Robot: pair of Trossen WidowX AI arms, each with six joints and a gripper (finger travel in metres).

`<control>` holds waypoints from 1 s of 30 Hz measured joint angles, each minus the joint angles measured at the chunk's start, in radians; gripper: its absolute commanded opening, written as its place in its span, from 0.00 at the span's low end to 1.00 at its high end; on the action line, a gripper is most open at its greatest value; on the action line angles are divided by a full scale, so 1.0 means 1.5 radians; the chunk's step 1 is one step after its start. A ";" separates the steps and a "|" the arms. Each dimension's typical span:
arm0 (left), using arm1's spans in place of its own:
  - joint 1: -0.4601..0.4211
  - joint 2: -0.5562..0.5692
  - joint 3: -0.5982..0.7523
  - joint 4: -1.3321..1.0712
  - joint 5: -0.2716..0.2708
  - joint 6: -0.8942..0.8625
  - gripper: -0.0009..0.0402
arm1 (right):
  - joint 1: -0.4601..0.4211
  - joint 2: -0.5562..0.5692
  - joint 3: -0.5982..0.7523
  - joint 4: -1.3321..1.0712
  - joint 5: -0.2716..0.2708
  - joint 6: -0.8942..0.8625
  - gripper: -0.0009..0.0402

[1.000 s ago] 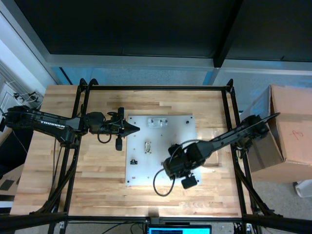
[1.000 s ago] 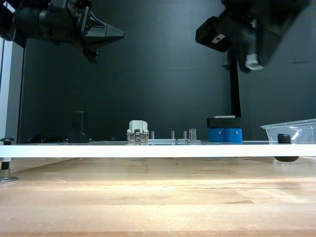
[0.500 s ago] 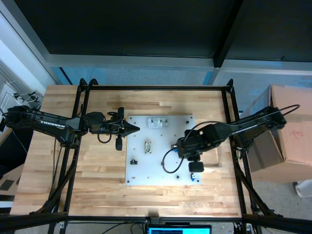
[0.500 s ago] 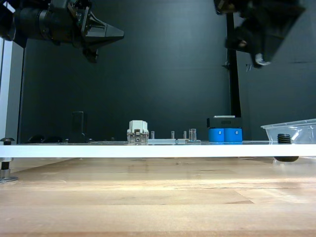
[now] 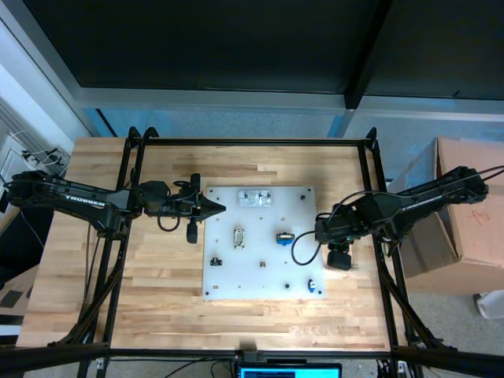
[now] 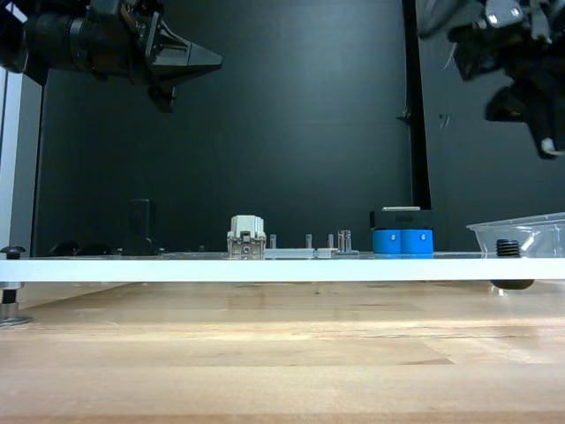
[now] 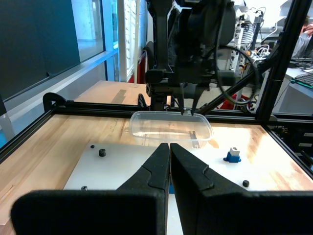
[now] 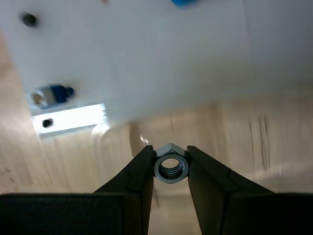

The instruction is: Unfasten the M12 nut and place it in the container

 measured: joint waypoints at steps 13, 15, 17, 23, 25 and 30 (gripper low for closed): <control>0.000 0.000 0.000 0.000 0.000 0.000 0.02 | 0.000 -0.025 -0.115 -0.016 -0.014 0.276 0.06; 0.000 0.000 0.000 0.000 0.000 0.000 0.02 | 0.000 -0.025 -0.123 -0.016 -0.032 0.305 0.06; 0.000 0.000 0.000 0.000 0.000 0.000 0.02 | 0.000 -0.025 -0.130 -0.013 -0.041 0.326 0.06; 0.000 0.000 0.000 0.000 0.000 0.000 0.02 | 0.001 -0.025 -0.138 0.001 -0.040 0.333 0.06; 0.000 0.000 0.000 0.000 0.000 0.000 0.02 | 0.001 -0.025 -0.138 0.004 -0.038 0.333 0.06; 0.000 0.000 0.000 0.000 0.000 0.000 0.02 | 0.002 -0.025 -0.138 0.009 -0.036 0.333 0.06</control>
